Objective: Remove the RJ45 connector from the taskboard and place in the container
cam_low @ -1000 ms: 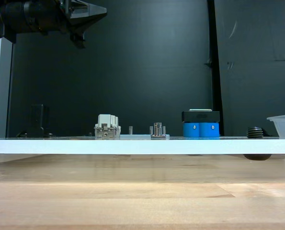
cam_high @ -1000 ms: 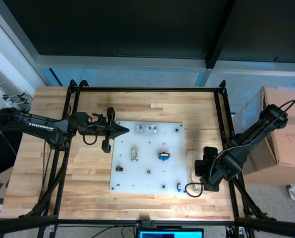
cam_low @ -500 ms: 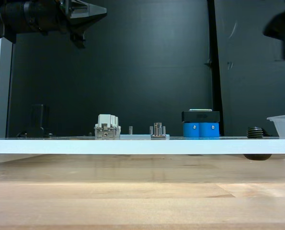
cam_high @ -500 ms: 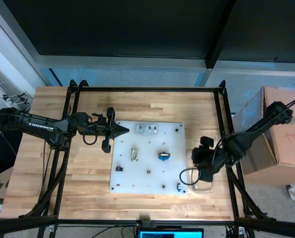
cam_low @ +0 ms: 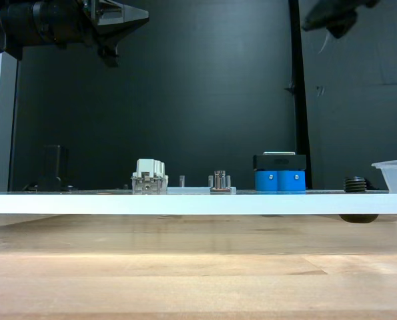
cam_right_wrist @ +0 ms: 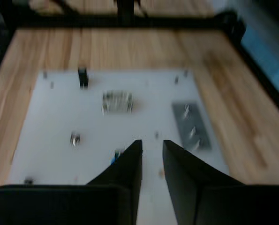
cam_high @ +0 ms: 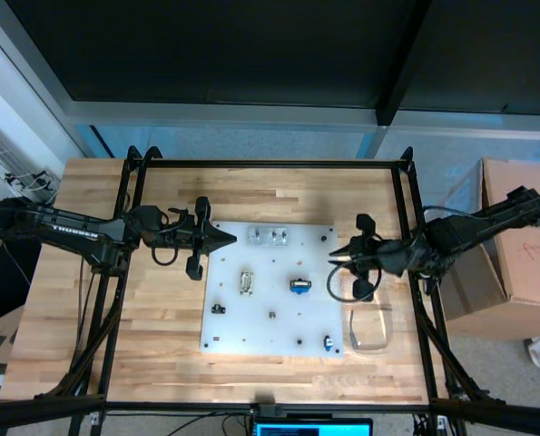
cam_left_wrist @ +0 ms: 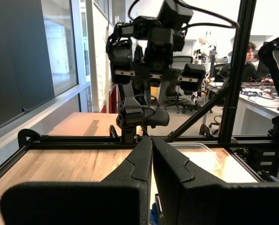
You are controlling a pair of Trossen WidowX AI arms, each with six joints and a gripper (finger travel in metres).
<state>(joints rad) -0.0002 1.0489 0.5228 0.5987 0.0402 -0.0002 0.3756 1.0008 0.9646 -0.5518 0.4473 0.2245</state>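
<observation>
Left end effector (cam_high: 232,238), fingers pressed together, hovers at the left edge of the taskboard (cam_high: 251,332). Right end effector (cam_high: 336,258), slightly spread and empty, hovers above its right edge near the container (cam_high: 387,329). Where the RJ45 connector sits is unclear; freeing it likely needs a square grip and a straight pull.

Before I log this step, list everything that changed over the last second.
The right tool moved from over the container away from the near edge and inward. It now hangs high over the right edge of the taskboard, fingers apart with nothing between them. The left tool stayed shut, high over the taskboard's left edge. Nothing on the taskboard visibly shifted. I cannot tell where the RJ45 connector lies.
</observation>
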